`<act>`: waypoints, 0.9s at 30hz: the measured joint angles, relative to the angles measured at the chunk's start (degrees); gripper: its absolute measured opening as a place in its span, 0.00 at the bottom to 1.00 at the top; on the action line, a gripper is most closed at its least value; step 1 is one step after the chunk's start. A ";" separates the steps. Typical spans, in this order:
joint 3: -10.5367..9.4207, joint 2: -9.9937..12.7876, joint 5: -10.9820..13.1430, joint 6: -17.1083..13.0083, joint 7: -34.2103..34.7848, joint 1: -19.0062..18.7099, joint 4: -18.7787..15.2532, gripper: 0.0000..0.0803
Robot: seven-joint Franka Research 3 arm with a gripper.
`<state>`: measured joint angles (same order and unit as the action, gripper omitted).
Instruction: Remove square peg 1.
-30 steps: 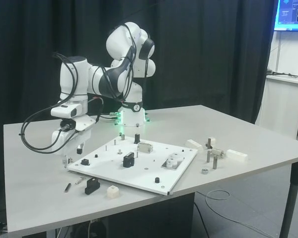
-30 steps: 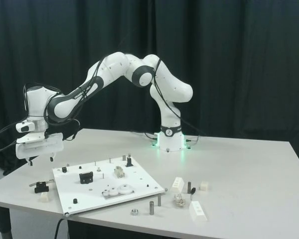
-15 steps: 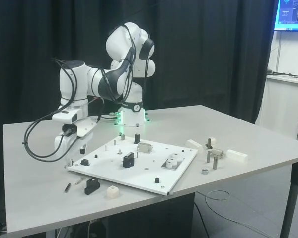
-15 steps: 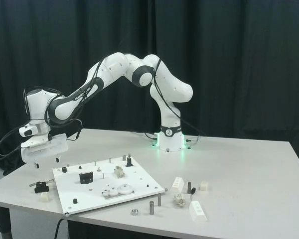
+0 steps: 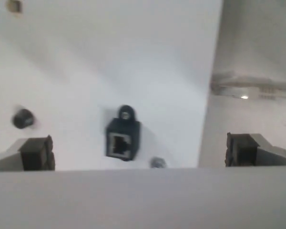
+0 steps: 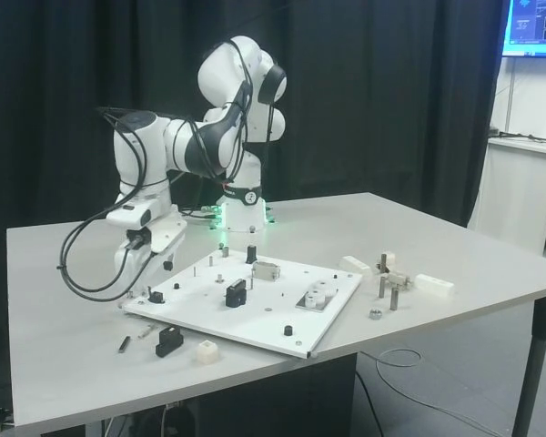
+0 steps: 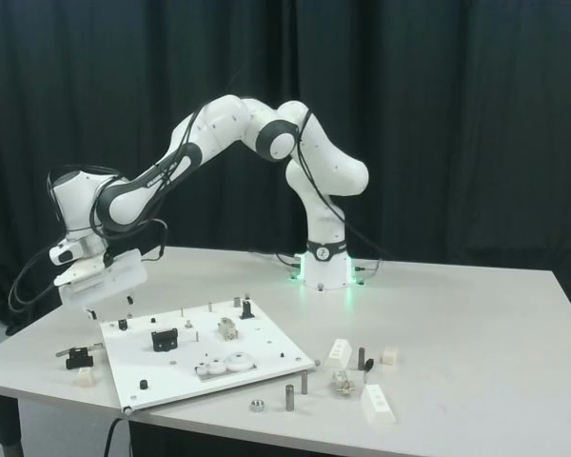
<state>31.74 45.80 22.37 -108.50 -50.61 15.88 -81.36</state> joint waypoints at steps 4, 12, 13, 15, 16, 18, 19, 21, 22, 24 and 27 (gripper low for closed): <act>0.57 -1.94 0.00 0.05 0.17 -1.32 -2.83 1.00; 2.74 -6.05 0.00 -0.25 0.19 -4.88 -9.37 1.00; 3.04 -6.59 -0.01 -0.40 0.19 -5.39 -10.25 1.00; 3.59 -7.55 -0.01 -0.81 0.19 -6.28 -11.81 1.00; 3.86 -8.02 -0.03 -1.13 0.19 -6.73 -12.60 1.00; 4.40 -8.92 -0.04 -1.84 0.20 -7.60 -14.11 1.00; 4.65 -9.38 -0.06 -2.30 0.22 -8.03 -14.88 1.00; 5.09 -10.23 -0.09 -3.16 0.25 -8.79 -16.29 1.00; 5.29 -10.64 -0.10 -3.61 0.27 -9.15 -16.99 1.00; 5.64 -11.41 -0.11 -4.48 0.34 -9.82 -18.28 1.00; 5.91 -12.55 -0.11 -5.53 0.51 -10.59 -20.01 1.00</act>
